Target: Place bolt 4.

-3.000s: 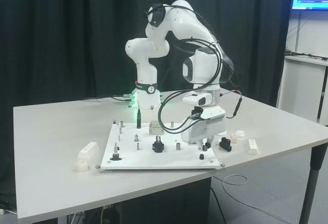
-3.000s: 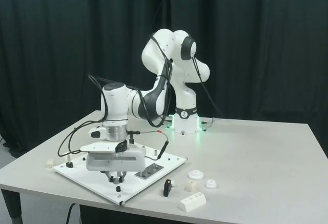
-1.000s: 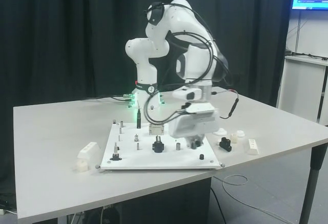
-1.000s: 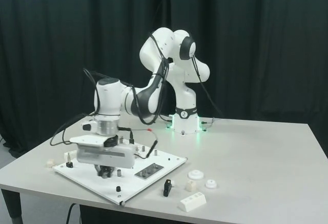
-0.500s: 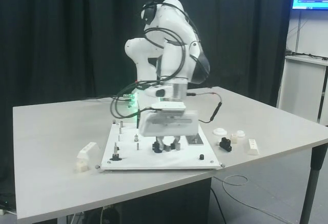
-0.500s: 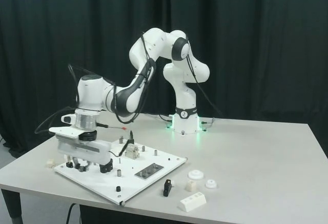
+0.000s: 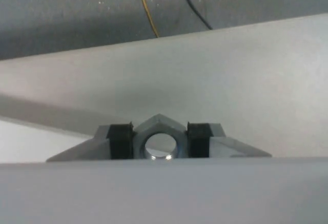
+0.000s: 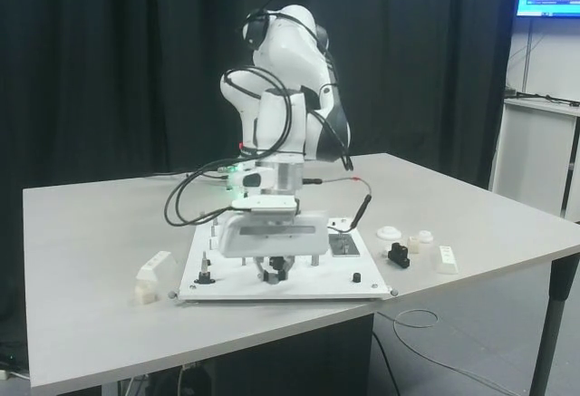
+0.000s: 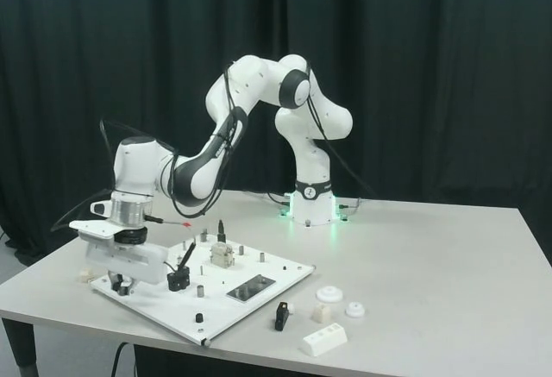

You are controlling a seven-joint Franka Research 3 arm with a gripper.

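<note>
In the wrist view my gripper [image 7: 160, 143] is shut on a grey hex-headed bolt [image 7: 160, 124]; a black pad [image 7: 121, 141] presses each side of the head. In the first room view the gripper [image 8: 275, 275] hangs low over the front middle of the white board [image 8: 299, 289]. Seen from the second room view, the gripper [image 9: 121, 285] is at the board's [image 9: 250, 304] near left corner. The wide white hand hides the bolt in both room views.
Several small pegs and posts stand on the board, with a black knob [image 8: 356, 277] at its front right and a black fixture [image 8: 206, 277] at its front left. A white block [image 8: 156, 269] lies left of the board; white gears [image 8: 390, 232] and a black clip [image 8: 396, 253] lie right.
The arm has swung from the board's front right side across to its front left side, carrying the hand low over the board.
</note>
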